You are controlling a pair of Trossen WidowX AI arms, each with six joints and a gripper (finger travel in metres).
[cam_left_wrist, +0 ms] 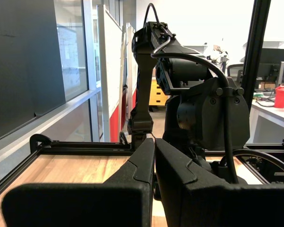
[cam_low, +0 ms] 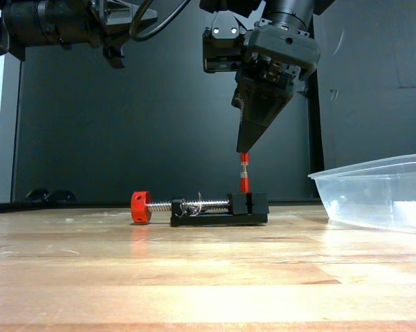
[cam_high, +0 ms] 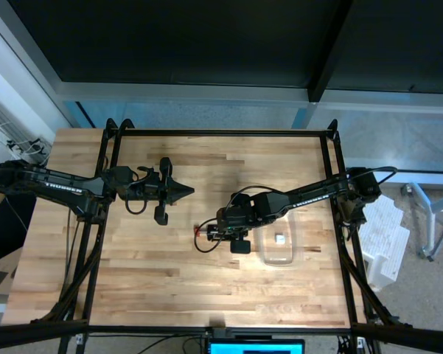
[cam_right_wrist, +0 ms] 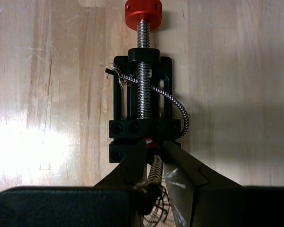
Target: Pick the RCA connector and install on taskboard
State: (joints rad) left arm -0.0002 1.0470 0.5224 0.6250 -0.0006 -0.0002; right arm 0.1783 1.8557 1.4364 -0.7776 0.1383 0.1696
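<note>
Black and parked, the left gripper (cam_high: 186, 192) hangs at centre left of the high view, its fingers pressed together on nothing. At the low view's centre the taskboard (cam_low: 218, 209) lies on the desk (cam_low: 90, 277), with its red knob (cam_low: 140, 206) pointing left. Above its right end the right gripper (cam_low: 243, 149) pinches the RCA connector (cam_low: 243, 173) upright, tip meeting the block. Pressing straight down looks best, since a tilt could jam it.

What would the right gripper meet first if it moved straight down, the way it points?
Probably the taskboard: the right gripper, shut on the RCA connector, hangs over its black end block. The left gripper, shut, is parked at the left.
</note>
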